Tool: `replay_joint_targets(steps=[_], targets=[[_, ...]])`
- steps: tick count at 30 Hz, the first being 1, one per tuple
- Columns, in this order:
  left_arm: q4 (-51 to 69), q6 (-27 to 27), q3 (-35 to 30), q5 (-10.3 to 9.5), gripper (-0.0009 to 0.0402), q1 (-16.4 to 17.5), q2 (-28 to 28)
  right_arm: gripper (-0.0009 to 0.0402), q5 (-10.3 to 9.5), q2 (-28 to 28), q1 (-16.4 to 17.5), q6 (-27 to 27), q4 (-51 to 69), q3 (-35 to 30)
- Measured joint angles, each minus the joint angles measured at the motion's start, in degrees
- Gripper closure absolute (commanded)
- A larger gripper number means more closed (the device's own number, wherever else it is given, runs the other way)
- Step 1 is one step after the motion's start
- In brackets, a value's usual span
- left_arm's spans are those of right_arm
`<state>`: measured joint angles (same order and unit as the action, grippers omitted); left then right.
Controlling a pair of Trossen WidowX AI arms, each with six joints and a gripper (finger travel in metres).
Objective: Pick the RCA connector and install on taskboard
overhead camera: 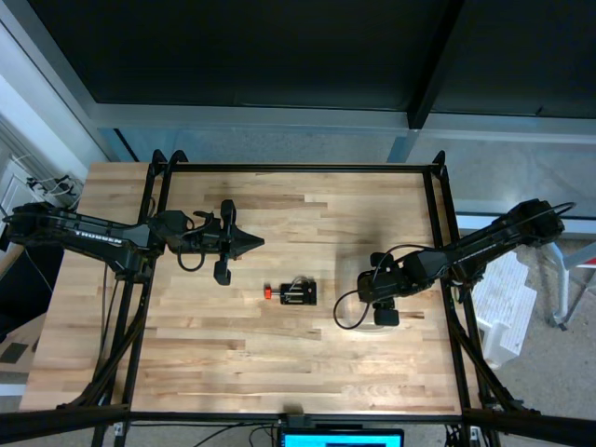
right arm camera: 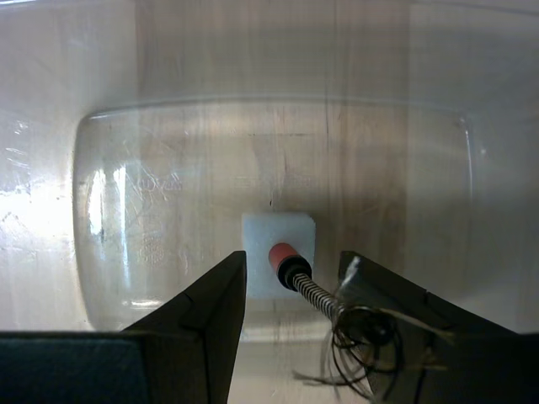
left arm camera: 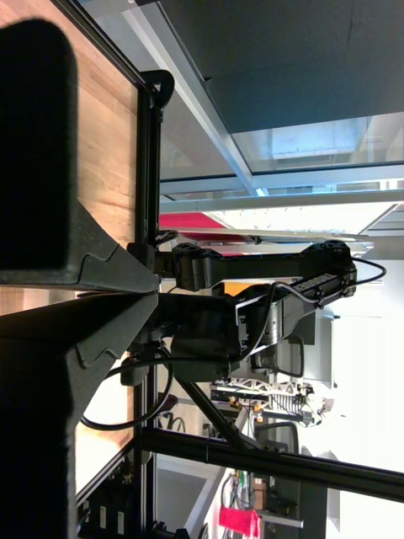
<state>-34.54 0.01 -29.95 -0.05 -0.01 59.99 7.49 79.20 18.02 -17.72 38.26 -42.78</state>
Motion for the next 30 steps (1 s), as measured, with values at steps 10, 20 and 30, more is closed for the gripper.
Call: replay_joint_targets(steps=[10, 20, 30], targets=[[0.0, 0.0, 0.0, 0.0, 0.0393, 0.0, 0.0, 0.0245, 0.0, 0.0, 0.0, 0.1, -1.2, 0.6], [0.0, 0.0, 0.0, 0.02, 0.0393, 0.0, 0.0, 0.0245, 0.02, 0.0, 0.0, 0.2, -1.7, 1.1], [0.0, 0.0, 0.0, 0.0, 0.0393, 0.0, 0.0, 0.028, 0.04, 0.0, 0.0, 0.2, -1.9, 1.1]])
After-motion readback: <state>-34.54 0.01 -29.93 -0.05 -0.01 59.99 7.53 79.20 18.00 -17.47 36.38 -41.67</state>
